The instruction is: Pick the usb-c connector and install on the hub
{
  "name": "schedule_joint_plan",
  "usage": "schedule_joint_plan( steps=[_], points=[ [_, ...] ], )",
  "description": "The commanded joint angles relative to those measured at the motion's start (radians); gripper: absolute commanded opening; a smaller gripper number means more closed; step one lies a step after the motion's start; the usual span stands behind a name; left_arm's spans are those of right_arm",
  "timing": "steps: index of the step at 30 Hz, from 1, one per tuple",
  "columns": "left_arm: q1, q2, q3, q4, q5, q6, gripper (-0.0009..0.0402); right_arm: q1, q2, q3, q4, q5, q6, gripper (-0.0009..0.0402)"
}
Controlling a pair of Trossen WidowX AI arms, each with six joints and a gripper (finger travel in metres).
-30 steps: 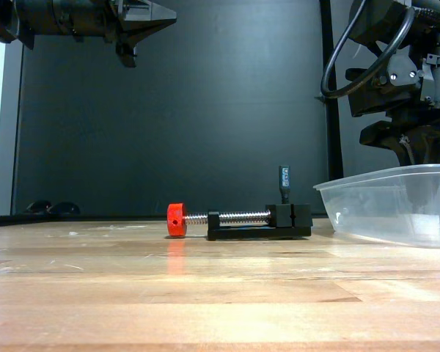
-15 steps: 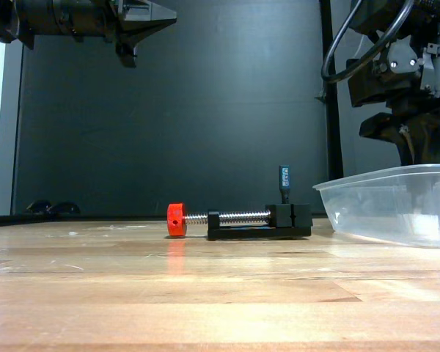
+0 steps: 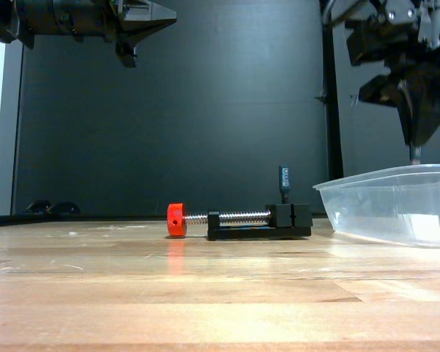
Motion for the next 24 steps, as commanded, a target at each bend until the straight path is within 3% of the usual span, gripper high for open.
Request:
schedule_joint_plan(
  steps=[1, 24],
  points=[
    [0.0, 0.0, 0.0, 0.0, 0.0, 0.0, 0.0, 0.0, 0.0, 0.056, -0.067, 0.005, -0.004, 0.0],
    [0.0, 0.0, 0.0, 0.0, 0.0, 0.0, 0.0, -0.011, 0.041, 0.169, -0.129, 0.008, 0.01, 0.0]
  ],
)
